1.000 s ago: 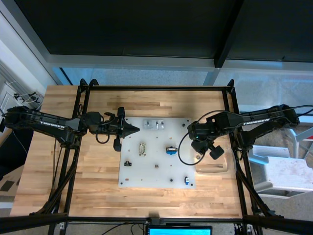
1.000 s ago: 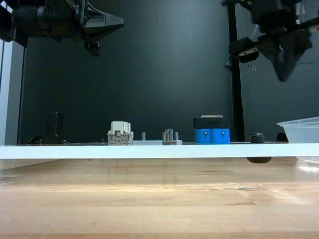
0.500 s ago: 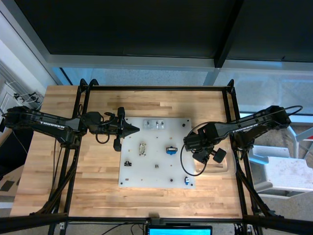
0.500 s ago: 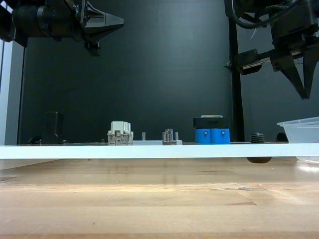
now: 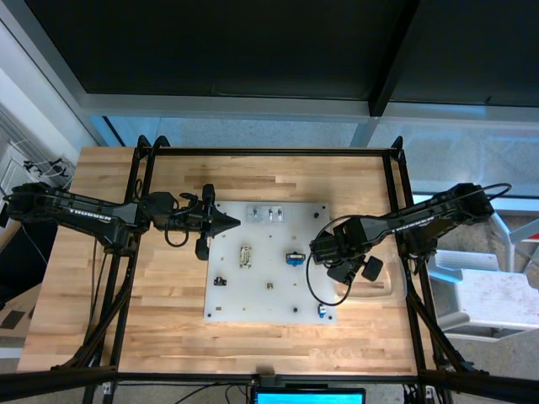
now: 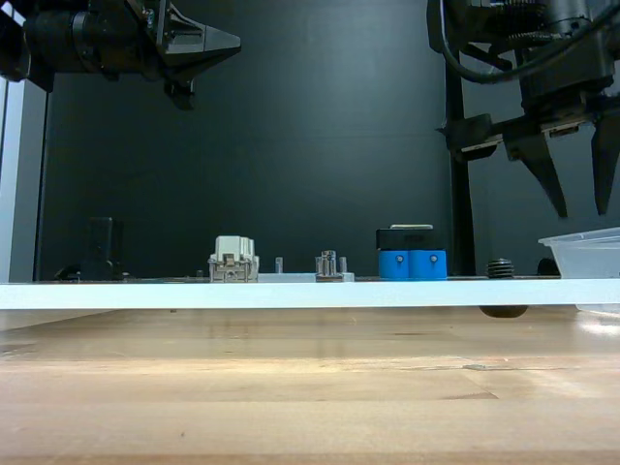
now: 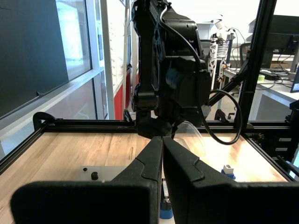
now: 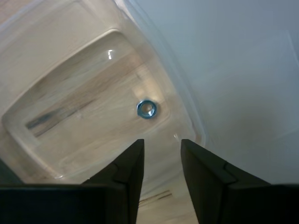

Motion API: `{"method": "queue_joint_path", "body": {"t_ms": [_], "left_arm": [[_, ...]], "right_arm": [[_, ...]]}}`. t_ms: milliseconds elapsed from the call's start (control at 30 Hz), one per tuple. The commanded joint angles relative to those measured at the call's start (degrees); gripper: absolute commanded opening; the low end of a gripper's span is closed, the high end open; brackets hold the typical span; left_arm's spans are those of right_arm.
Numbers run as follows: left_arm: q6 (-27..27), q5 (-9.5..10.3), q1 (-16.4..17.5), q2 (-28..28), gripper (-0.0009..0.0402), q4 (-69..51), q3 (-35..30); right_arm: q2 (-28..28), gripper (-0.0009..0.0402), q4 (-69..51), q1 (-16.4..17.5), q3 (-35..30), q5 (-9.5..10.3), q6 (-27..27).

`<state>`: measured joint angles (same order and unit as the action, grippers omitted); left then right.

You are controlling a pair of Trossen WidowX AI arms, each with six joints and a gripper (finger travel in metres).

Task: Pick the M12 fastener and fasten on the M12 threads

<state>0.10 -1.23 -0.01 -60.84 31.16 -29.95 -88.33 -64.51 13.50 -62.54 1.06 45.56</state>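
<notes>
TROSSEN printed on left arm (image 5: 84,215). Right gripper (image 8: 161,142) hangs over the clear tray (image 8: 70,107), fingers spread, holding nothing. M12 nut (image 8: 146,108) lies loose on the tray floor, just beyond the tips. Stud (image 6: 500,268) near the tray is bare, ribs showing. Left gripper (image 5: 234,222) sits well away from the tray, fingers pressed together.

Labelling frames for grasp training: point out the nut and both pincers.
Nut (image 8: 146,108): right wrist view, its ring, in the tray (image 8: 79,88).
Right pincer (image 6: 581,211): low view, midway between open fingertips, above the tray.
Left pincer (image 5: 237,222): high view, shut fingertips, high over the board's (image 5: 253,299) left side.
</notes>
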Motion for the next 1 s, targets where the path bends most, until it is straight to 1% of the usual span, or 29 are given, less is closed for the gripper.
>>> {"method": "queue_joint_path", "body": {"t_ms": [33, 133, 300, 433, 533, 800, 1000], "left_arm": [[0.0, -0.02, 0.0, -0.02, 0.0, 0.02, 0.0], [0.0, -0.02, 0.0, -0.02, 0.0, 0.02, 0.0], [0.0, -0.02, 0.0, -0.02, 0.0, 0.02, 0.0], [0.0, -0.02, 0.0, -0.02, 0.0, 0.02, 0.0], [0.0, -0.02, 0.0, -0.02, 0.0, 0.02, 0.0], [0.0, -0.02, 0.0, -0.02, 0.0, 0.02, 0.0], [0.0, -0.02, 0.0, -0.02, 0.0, 0.02, 0.0]], "right_arm": [[0.02, 0.013, 1.46, 0.57, 1.84, -0.11, -0.09], [0.02, 0.0136, 2.34, 1.16, 3.04, -0.09, -0.09], [0.02, 0.0133, 3.8, 1.62, 3.74, -0.07, -0.09], [-1.22, 0.0137, 4.61, 1.92, 3.96, -0.07, -0.09], [-2.16, 0.0144, 5.35, 2.03, 4.31, -0.07, -0.07], [-2.21, 0.0174, 8.17, 2.49, 6.58, -0.04, -0.09], [-2.21, 0.0183, 9.38, 2.78, 7.65, -0.02, -0.09]]}}
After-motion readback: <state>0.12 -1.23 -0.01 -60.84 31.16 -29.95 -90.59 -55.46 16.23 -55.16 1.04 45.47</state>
